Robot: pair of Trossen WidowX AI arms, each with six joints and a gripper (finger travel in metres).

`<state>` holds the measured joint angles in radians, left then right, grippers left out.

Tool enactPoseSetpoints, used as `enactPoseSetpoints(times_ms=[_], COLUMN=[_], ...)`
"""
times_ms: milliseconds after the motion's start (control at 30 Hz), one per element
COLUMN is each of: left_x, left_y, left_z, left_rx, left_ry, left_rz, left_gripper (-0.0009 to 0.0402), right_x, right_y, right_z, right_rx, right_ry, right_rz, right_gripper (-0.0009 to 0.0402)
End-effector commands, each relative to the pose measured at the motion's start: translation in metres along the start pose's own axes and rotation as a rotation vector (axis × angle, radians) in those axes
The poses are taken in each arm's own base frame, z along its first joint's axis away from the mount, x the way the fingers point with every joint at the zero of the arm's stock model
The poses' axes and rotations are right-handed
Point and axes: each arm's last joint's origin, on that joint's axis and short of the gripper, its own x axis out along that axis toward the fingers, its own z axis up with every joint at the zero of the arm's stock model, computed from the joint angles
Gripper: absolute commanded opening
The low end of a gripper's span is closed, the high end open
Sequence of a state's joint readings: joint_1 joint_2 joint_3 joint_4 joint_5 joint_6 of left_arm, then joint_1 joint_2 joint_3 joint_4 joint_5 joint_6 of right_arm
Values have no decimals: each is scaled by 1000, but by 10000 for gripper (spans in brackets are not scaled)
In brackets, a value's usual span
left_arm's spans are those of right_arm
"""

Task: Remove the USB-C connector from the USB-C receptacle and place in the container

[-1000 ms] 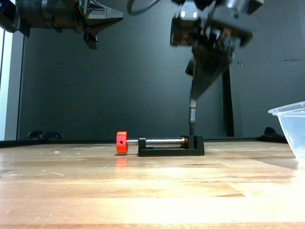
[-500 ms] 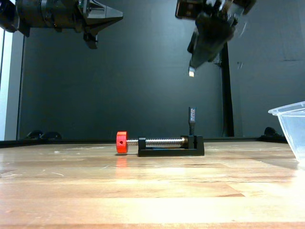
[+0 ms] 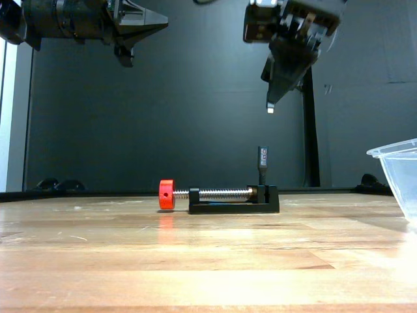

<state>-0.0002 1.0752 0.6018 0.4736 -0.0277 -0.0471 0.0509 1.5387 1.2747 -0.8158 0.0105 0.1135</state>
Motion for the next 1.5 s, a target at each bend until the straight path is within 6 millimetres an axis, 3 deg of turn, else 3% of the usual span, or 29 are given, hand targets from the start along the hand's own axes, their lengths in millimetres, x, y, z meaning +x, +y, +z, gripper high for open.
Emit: enactPoseSetpoints(times_ms=[33, 400, 900, 1200, 1500], left_x=[0, 0, 0, 0, 0], left_y=[0, 0, 0, 0, 0], left_z=[0, -1, 0, 0, 0], left_rx=[0, 0, 0, 0, 0], left_ry=[2, 6, 6, 6, 6], left_rz=[0, 0, 0, 0, 0], left_gripper=[0, 0, 0, 0, 0], right_x=[0, -5, -12, 2, 21], right_y=[-14, -56, -96, -107, -106], right_z=[-1, -17, -76, -106, -123], right_rx=[4, 37, 137, 174, 188], right_ry=[16, 98, 164, 249, 266], right_rz=[-20, -77, -140, -145, -144], right_gripper=[0, 0, 0, 0, 0])
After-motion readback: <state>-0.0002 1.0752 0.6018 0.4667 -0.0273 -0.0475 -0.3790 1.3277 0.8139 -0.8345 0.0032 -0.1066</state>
